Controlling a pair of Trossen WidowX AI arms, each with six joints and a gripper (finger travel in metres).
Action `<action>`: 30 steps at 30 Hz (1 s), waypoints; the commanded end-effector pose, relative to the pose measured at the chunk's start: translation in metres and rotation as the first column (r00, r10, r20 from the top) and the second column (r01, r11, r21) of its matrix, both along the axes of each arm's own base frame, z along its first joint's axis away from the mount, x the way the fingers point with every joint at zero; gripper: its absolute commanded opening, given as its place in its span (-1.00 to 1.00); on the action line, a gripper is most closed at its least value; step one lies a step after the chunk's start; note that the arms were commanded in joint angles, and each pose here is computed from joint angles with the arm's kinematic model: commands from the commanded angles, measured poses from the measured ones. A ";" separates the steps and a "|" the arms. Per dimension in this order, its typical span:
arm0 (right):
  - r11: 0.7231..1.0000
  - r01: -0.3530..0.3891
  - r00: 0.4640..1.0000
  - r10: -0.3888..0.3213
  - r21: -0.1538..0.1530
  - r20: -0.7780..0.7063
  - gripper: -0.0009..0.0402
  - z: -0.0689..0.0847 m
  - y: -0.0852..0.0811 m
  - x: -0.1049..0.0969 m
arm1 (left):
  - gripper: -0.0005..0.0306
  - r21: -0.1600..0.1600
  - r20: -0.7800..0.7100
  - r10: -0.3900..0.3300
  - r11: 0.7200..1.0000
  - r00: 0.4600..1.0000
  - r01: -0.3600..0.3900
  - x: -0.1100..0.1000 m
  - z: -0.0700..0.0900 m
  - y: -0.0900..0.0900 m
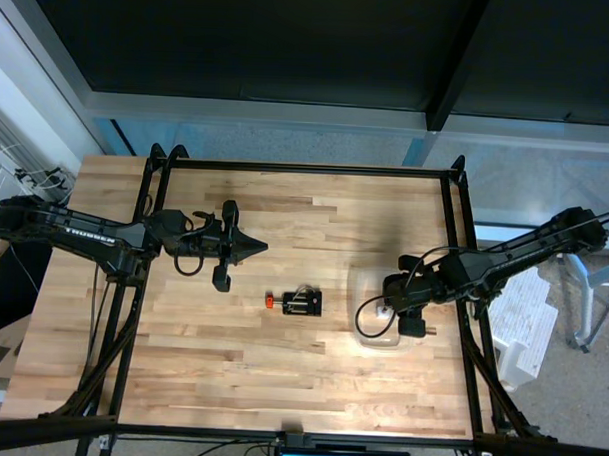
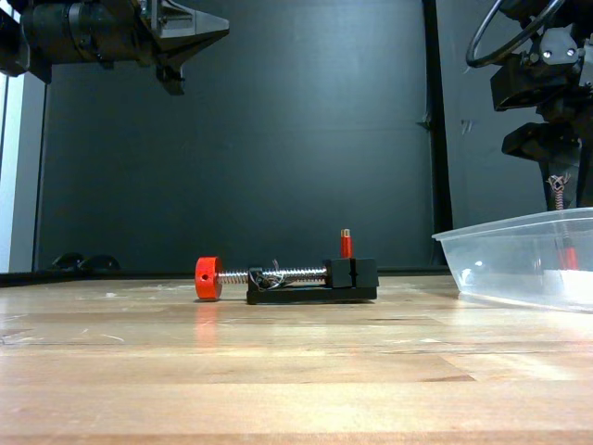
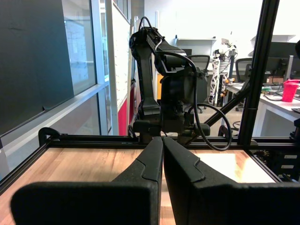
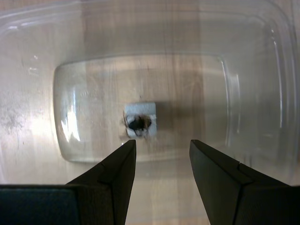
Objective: Pick the RCA connector and install on taskboard
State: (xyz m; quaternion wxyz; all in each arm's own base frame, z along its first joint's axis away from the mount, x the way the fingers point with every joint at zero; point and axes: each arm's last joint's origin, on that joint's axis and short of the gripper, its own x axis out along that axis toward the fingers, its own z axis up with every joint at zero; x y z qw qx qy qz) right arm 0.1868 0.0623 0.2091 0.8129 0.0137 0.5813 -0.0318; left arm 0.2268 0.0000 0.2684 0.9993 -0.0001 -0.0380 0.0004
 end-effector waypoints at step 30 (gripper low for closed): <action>1.000 -0.011 1.000 0.011 -0.012 -0.015 -0.19 -0.033 0.009 0.017 | -0.96 0.000 0.000 0.000 1.000 1.000 0.000 0.000 0.000 0.000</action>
